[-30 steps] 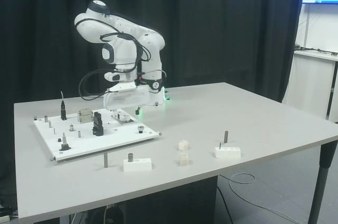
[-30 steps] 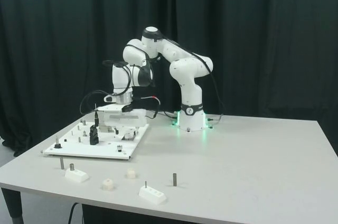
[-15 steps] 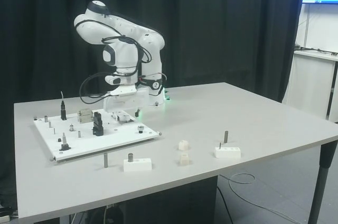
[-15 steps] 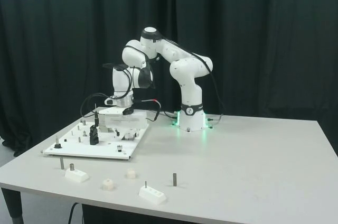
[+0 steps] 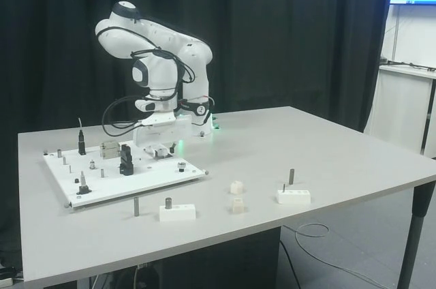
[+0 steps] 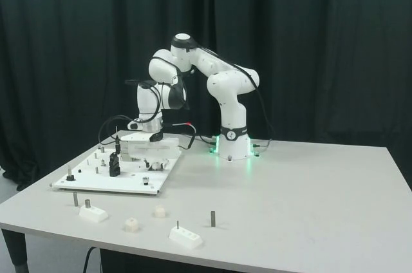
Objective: Insert small gear.
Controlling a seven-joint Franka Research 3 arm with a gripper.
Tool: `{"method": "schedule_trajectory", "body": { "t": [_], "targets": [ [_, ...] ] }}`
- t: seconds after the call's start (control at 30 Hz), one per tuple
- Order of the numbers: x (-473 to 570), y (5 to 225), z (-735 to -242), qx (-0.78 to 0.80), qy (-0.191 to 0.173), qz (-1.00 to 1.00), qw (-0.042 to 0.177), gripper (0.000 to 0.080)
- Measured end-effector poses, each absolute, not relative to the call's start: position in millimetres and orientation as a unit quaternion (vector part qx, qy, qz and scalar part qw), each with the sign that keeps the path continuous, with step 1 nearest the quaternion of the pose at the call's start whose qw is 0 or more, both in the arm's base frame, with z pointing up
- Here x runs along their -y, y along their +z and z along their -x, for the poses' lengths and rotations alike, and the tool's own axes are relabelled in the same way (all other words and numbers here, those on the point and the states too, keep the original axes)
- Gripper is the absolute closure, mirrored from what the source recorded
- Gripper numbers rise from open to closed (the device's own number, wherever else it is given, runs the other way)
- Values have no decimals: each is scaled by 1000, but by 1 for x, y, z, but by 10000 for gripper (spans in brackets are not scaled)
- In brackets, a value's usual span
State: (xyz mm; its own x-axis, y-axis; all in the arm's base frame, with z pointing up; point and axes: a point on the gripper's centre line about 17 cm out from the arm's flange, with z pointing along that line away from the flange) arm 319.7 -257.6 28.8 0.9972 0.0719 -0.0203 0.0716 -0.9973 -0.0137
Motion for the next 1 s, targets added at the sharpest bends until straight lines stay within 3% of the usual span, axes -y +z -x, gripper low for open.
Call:
{"method": "schedule_trajectory", "body": {
  "t": [0.07, 0.1, 0.13, 0.17, 0.3, 0.33, 1.0],
  "targets": [
    [258, 29, -321, 35, 9, 999, 6, 94],
    [258, 30, -321, 34, 9, 999, 6, 276],
    [258, 30, -322, 32, 8, 999, 6, 276],
    [258, 31, -322, 30, 8, 1000, 5, 450],
    [257, 32, -324, 25, 6, 1000, 4, 450],
    [257, 32, -324, 25, 7, 1000, 4, 612],
    [257, 32, -324, -14, 7, 1000, 4, 607]
  ]
}}
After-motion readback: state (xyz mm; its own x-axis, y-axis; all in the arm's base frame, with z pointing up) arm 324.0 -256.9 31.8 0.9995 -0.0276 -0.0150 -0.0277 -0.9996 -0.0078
